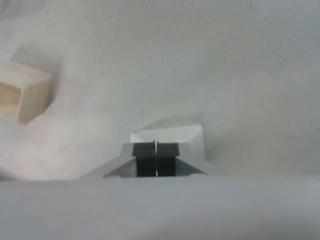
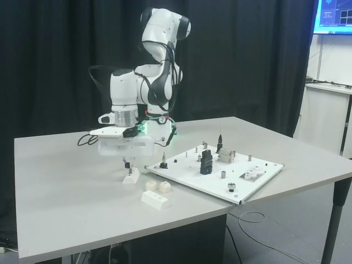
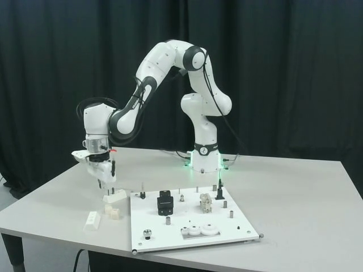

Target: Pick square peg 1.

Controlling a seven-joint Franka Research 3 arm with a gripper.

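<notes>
Between our closed fingertips, the gripper [image 1: 155, 159] pinches a thin metal pin on the white block [image 1: 170, 137] beside the board [image 2: 220, 179]. We judge square peg 1 light, rigid, slippery; grip its flat sides.

- Both room views are evenly and brightly lit from overhead; the grey table [image 2: 66, 181] shows only soft, short shadows.
- Black curtains [image 3: 295, 73] behind the arm stay dark, without glare.
- A green glow shows at the arm's base [image 3: 190, 164].
- The wrist view is soft and hazy around the gripper [image 1: 155, 159]; the nearest part is defocused.
</notes>
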